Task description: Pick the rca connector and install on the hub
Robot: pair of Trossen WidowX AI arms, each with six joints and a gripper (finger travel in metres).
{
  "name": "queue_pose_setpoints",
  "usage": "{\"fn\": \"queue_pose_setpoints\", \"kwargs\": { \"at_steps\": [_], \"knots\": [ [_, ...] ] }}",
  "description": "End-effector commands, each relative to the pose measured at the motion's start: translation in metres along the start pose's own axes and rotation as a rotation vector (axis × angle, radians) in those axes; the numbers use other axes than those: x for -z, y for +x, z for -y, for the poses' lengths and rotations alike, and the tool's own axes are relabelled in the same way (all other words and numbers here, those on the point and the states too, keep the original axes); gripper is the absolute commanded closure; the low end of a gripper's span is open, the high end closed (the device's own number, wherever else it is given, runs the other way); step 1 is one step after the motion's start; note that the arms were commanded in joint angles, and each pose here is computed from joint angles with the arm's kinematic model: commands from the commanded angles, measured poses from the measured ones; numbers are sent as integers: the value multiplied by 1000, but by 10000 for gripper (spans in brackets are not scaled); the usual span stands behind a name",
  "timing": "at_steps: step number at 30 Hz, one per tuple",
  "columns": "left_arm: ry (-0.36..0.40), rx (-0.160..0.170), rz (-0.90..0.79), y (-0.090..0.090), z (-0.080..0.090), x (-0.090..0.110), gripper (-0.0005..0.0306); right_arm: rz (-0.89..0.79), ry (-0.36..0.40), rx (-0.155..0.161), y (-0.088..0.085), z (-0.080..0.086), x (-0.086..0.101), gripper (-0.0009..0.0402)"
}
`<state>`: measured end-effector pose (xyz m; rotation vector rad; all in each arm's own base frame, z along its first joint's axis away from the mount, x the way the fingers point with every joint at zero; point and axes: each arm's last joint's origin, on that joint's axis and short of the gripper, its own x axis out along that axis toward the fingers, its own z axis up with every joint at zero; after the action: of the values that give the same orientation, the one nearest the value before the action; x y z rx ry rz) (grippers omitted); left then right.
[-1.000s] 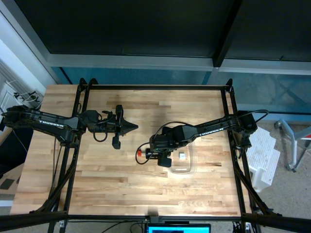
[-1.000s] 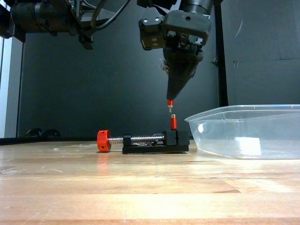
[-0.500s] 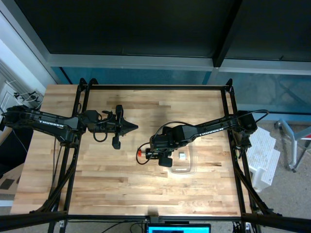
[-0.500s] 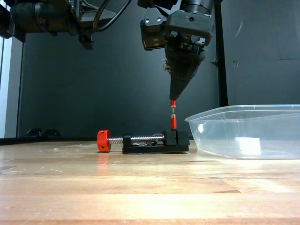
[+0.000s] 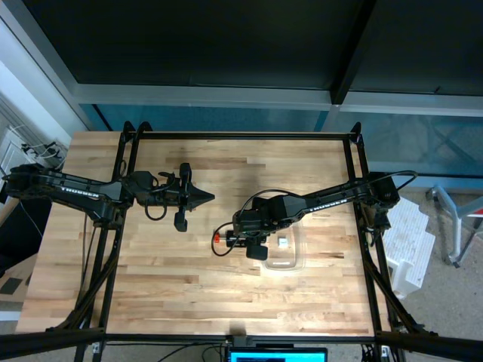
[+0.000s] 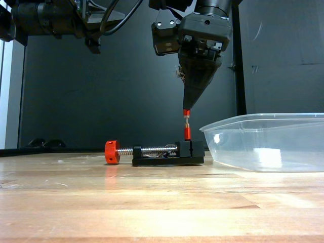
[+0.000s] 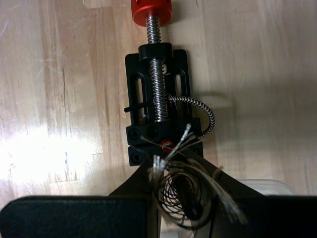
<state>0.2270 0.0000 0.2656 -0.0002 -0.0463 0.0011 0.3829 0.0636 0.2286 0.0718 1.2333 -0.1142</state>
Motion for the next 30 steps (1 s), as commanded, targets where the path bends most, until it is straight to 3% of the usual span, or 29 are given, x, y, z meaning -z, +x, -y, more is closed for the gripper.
{"fn": "queue_pose_setpoints", "kwargs": {
  "at_steps": [1, 30],
  "knots": [
    [0, 0, 0, 0, 0, 0, 300, 1, -1, -2, 0, -1, 0, 393],
    [0, 0, 0, 0, 0, 0, 300, 11, -1, -4, 17, 0, 9, 393]
  ]
}}
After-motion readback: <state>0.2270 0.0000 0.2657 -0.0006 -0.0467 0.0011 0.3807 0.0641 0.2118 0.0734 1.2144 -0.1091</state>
